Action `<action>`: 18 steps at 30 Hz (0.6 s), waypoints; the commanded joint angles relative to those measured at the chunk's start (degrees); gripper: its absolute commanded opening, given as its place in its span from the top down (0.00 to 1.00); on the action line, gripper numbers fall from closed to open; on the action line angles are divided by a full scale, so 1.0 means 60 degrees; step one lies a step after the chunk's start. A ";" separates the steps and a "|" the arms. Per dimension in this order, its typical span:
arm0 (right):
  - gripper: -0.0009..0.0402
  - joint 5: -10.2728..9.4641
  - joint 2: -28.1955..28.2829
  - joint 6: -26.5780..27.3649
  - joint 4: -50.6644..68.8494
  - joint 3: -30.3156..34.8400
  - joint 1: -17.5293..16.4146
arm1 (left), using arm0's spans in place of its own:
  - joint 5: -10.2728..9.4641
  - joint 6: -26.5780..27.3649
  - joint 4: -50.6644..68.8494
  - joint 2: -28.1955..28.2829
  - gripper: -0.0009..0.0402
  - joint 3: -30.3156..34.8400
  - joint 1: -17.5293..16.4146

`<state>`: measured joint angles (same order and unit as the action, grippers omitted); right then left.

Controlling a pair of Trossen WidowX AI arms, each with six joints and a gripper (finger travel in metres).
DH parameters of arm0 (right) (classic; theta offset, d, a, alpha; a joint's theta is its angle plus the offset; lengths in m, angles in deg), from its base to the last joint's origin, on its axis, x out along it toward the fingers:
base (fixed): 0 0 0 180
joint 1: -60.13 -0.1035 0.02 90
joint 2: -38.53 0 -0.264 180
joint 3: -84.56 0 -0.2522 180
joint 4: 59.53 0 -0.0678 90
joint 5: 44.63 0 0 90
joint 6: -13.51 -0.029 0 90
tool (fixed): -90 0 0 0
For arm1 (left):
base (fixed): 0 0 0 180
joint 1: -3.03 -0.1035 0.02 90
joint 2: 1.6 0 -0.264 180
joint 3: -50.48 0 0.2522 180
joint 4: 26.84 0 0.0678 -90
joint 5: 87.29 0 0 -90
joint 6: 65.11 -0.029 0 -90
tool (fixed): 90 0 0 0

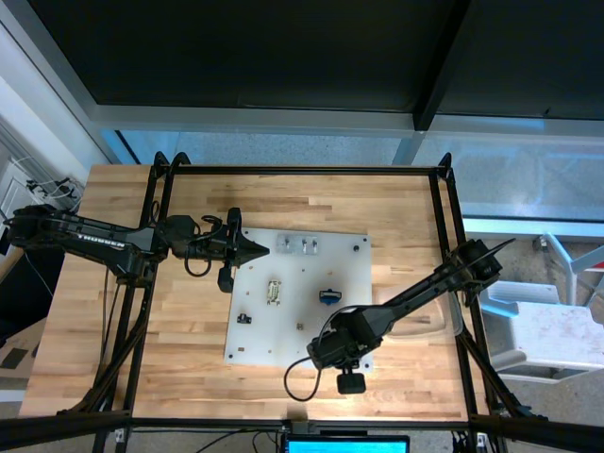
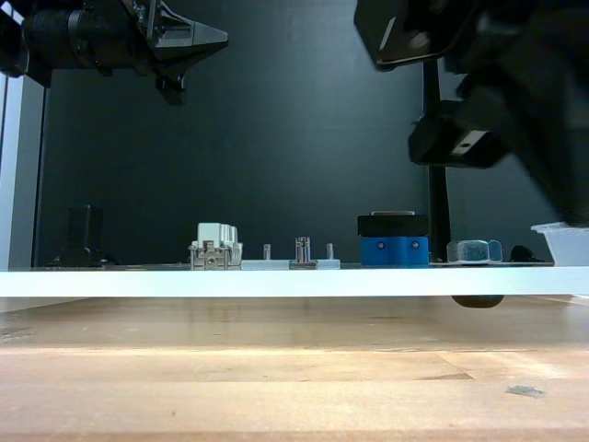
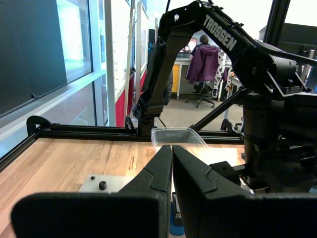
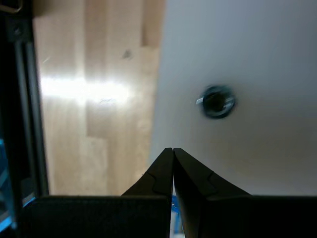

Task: Pick the M12 fastener and fasten on the M12 threads

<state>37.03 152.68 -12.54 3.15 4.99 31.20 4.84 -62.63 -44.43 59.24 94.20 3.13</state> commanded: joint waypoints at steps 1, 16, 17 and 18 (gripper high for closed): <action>0.98 0.0637 -0.0040 -0.0007 0.0015 0.0004 -0.0015 | 0.0004 0.0000 -0.0004 0.0004 0.98 0.0000 0.0000; 0.98 0.3282 -0.0040 -0.0189 -0.0058 -0.0011 -0.0022 | 0.0004 0.0000 0.0000 0.0004 0.98 0.0000 0.0000; 0.98 0.3198 -0.0044 -0.0291 -0.0047 -0.0015 -0.0025 | 0.0004 0.0000 -0.0004 0.0004 0.98 0.0000 -0.0004; 0.98 0.3104 -0.0044 -0.0339 -0.0047 -0.0018 -0.0033 | 0.0004 0.0000 0.0000 0.0004 0.98 0.0000 -0.0004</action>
<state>56.46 152.28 -13.96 2.83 4.99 31.07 4.84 -62.61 -44.43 59.24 94.20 3.13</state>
